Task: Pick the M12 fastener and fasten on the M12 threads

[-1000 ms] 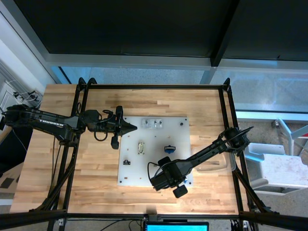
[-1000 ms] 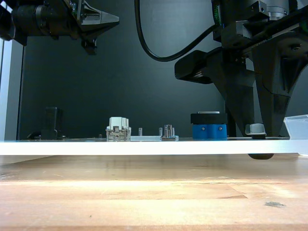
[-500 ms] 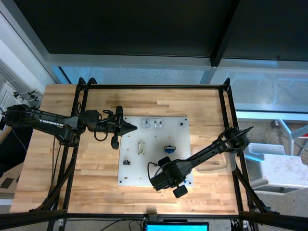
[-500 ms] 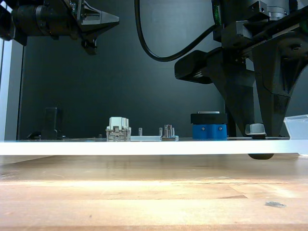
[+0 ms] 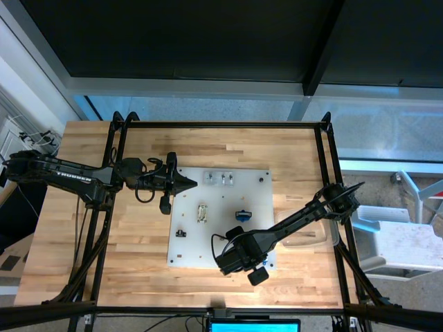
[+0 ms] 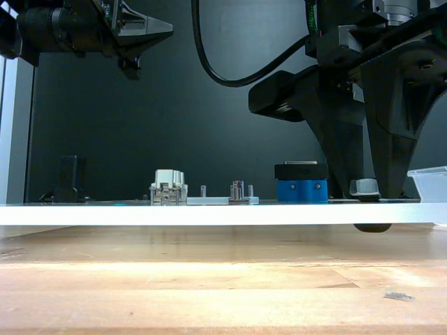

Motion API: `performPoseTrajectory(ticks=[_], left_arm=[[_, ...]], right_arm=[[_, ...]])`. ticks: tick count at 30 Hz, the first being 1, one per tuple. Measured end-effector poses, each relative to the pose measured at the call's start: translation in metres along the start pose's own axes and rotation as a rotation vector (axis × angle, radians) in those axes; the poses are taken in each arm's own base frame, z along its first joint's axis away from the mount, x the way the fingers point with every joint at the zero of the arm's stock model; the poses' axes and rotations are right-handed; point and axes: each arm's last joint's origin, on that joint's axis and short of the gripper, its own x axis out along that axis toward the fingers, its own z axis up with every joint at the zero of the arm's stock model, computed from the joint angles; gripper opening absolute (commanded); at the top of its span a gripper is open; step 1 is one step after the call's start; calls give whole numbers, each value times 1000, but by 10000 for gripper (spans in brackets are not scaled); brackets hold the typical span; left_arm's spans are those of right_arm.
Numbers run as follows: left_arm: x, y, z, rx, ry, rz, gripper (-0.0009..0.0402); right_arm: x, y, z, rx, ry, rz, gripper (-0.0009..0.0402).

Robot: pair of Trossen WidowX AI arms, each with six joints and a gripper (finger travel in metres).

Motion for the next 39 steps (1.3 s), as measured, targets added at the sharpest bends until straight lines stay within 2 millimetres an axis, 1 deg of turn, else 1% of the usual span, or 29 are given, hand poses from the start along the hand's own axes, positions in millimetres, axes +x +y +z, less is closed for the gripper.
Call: performPoseTrajectory(ticks=[3,6,18,25,29,34,39], left_arm=[[0,0,0,0,0,0,0],[0,0,0,0,0,0,0],[0,0,0,0,0,0,0],[0,0,0,0,0,0,0],[0,0,0,0,0,0,0],[0,0,0,0,0,0,0],[0,0,0,0,0,0,0]], right_arm=[[0,0,0,-1,-1,-1,35],[0,0,0,-11,-2,-7,45],[1,0,2,-25,-20,-1,121],[1,1,2,-25,-26,1,151],[-1,1,2,-25,-22,4,159],[-7,0,3,-26,-9,0,157],[-19,-3,6,-31,13,-31,157]])
